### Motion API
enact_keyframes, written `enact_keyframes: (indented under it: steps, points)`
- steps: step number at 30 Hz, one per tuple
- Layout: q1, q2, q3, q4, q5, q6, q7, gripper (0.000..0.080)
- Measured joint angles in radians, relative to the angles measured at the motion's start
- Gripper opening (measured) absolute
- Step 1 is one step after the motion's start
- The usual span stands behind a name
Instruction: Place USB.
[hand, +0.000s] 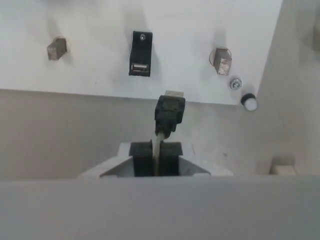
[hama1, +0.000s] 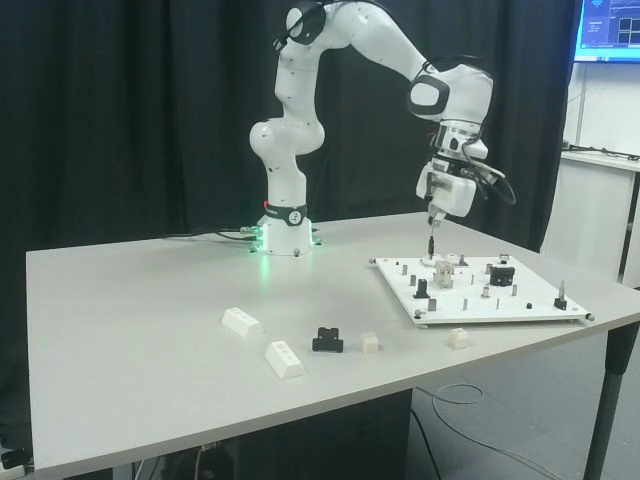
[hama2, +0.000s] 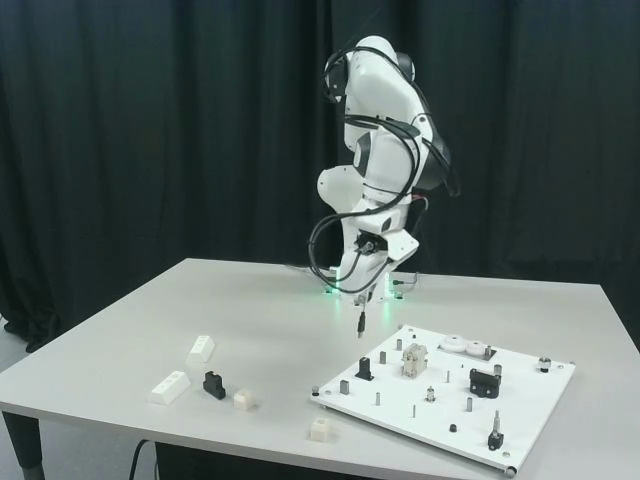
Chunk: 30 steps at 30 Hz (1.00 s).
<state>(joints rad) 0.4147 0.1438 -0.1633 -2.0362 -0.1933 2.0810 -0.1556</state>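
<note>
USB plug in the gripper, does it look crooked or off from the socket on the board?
Slightly. In the wrist view the USB plug hangs tilted in the gripper and sits a little to one side of the black socket on the white board. It is not yet inserted.

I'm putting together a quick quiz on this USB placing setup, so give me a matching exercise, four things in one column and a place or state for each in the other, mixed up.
Things:
1. USB plug
2. USB socket
3. white board
4. two white blocks

Places or states:
A. lying on the grey table, away from the board
B. held in the gripper, above the board
C. fixed on the board, unfilled
D. flat on the table, carrying pegs and fixtures

Pairs: 1-B, 2-C, 3-D, 4-A
</note>
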Motion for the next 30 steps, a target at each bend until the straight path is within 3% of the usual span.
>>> enact_keyframes:
  steps: [30]
  points:
    - [0.0,0.0,0.009,0.012,-0.02,-0.013,0.0,0.0025]
